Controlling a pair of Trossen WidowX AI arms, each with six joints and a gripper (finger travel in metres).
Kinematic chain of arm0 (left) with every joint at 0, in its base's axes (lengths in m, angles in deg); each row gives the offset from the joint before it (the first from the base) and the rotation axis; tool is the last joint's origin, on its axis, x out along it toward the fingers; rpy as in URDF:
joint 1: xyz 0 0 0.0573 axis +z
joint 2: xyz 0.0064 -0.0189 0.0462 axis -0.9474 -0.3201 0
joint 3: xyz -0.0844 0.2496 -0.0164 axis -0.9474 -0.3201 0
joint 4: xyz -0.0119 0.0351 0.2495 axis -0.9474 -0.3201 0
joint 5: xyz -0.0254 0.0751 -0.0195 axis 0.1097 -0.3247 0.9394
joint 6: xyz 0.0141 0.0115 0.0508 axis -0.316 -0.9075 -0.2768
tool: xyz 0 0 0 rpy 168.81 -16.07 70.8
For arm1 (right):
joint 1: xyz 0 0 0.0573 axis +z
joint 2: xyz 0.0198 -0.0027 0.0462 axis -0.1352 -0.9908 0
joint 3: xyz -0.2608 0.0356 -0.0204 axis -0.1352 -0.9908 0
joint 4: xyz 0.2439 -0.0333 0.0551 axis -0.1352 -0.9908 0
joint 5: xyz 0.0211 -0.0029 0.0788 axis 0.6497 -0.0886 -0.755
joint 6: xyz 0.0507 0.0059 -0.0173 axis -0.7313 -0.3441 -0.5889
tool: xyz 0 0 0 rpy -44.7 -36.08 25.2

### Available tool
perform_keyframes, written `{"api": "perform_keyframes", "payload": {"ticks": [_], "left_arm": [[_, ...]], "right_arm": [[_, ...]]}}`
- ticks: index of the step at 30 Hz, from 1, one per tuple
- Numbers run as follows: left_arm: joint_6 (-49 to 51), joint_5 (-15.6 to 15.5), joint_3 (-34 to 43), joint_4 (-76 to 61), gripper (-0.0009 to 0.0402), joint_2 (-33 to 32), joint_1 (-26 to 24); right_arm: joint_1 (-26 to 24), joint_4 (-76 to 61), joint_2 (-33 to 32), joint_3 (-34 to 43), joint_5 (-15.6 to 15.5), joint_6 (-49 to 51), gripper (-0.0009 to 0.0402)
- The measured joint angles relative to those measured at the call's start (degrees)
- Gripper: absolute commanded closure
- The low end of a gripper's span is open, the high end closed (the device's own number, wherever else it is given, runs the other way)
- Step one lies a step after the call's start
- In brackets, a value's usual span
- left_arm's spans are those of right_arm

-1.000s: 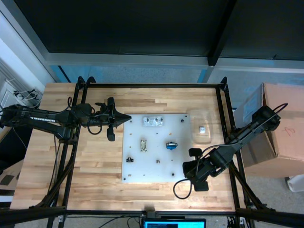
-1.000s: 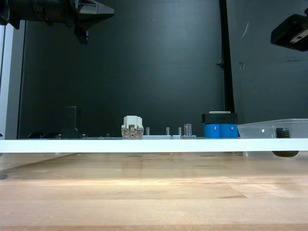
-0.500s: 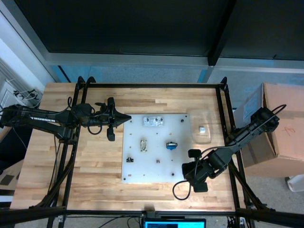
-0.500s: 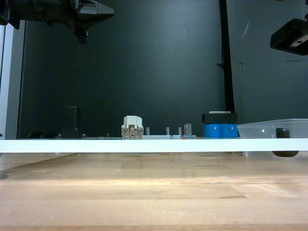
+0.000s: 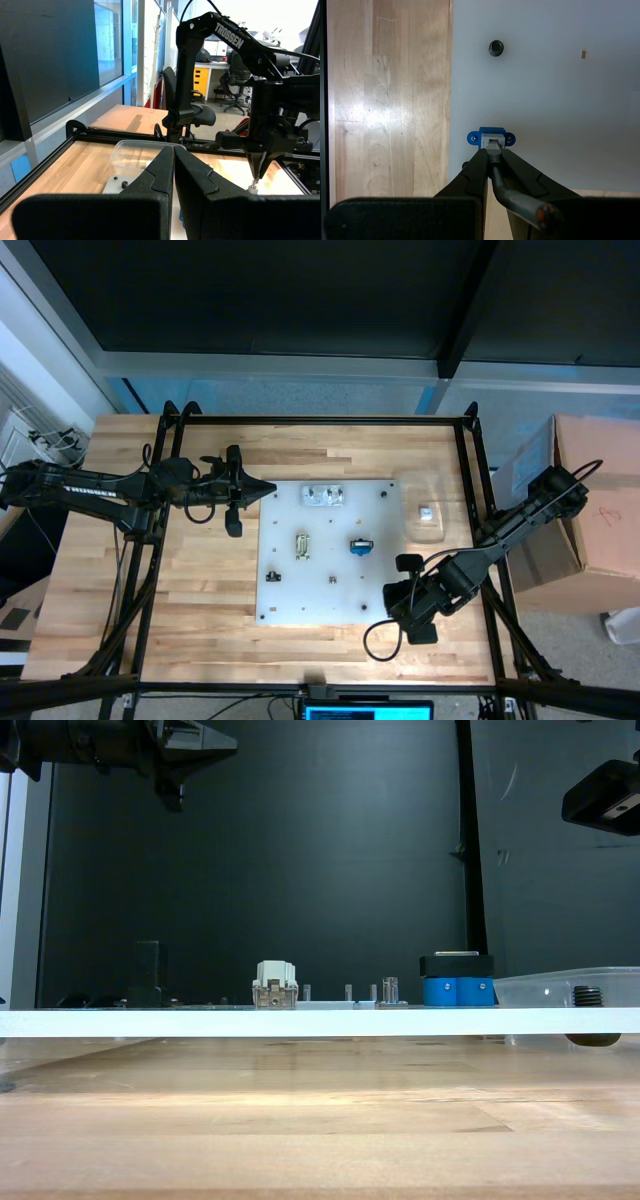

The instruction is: Pick the RJ45 connector and install on the taskboard

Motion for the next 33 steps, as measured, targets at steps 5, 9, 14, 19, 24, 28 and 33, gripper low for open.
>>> {"api": "perform_keyframes", "payload": {"ticks": [5,9,14,19,24,28,33], "left_arm": [[-0.02,-0.02,0.00,0.00,0.0393,0.00,0.00],[0.00,-0.02,0.00,0.00,0.0393,0.00,0.00],[-0.02,-0.02,-0.02,0.00,0.0393,0.00,0.00],[-0.02,-0.02,0.00,0.00,0.0393,0.00,0.00],[0.00,-0.02,0.00,0.00,0.0393,0.00,0.00],[-0.02,-0.02,0.00,0.00,0.0393,0.00,0.00],[0.00,0.00,0.00,0.00,0.0393,0.00,0.00]], "right_arm": [[-0.09,0.02,0.00,-0.02,0.02,0.07,0.0393],[-0.09,0.07,0.02,-0.07,0.24,0.22,0.0393],[-0.22,0.07,0.02,-0.07,0.22,0.28,0.0393],[-0.24,0.17,0.02,-0.09,0.68,0.48,0.0393],[-0.35,0.20,0.02,-0.13,0.83,0.68,0.0393],[-0.37,0.28,0.02,-0.13,0.81,0.72,0.0393],[-0.39,0.50,0.02,-0.33,0.81,0.76,0.0393]]}}
